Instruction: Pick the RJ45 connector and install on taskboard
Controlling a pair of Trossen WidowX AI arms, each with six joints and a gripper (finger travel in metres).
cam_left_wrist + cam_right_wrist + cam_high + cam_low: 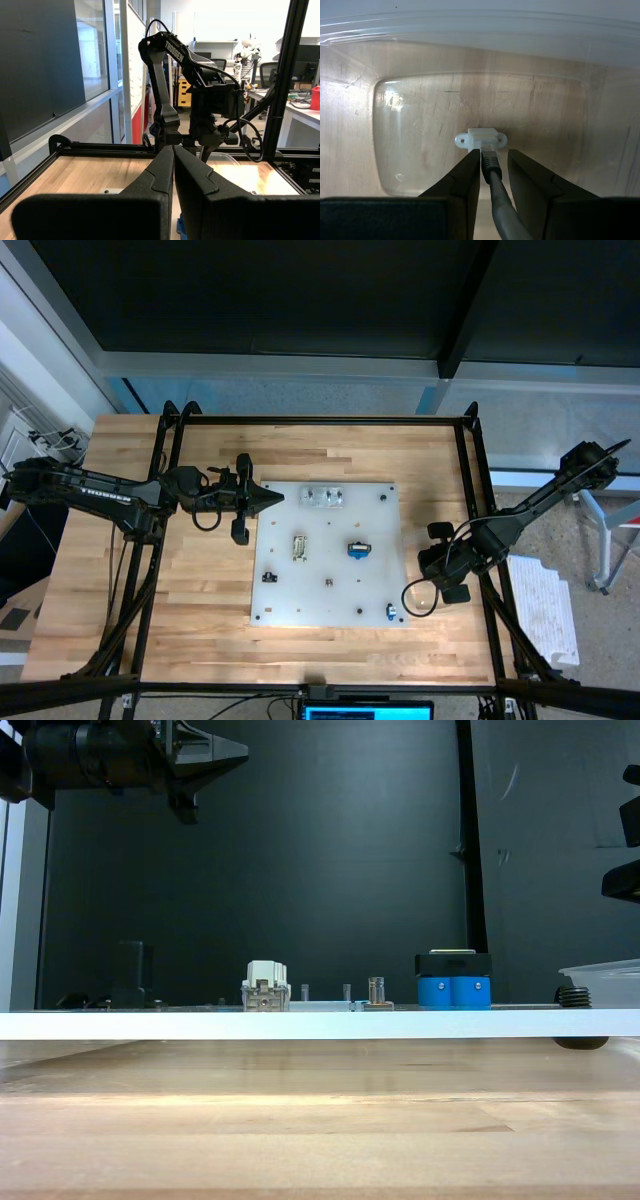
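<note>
From above, the left gripper (270, 498) hangs over the far left corner of the taskboard (330, 550). The right gripper (440, 575) points down just off the board's right edge, toward its near corner. At table height, the left gripper sits high above the board's left end, and a clear tray (600, 970) stands past its right edge. The left wrist camera shows that gripper's fingers (155, 175) pressed together, empty. The right wrist camera shows the RJ45 connector (481, 138) lying on the tray's floor, with the right gripper's fingers narrowly parted astride its cable (500, 200).
</note>
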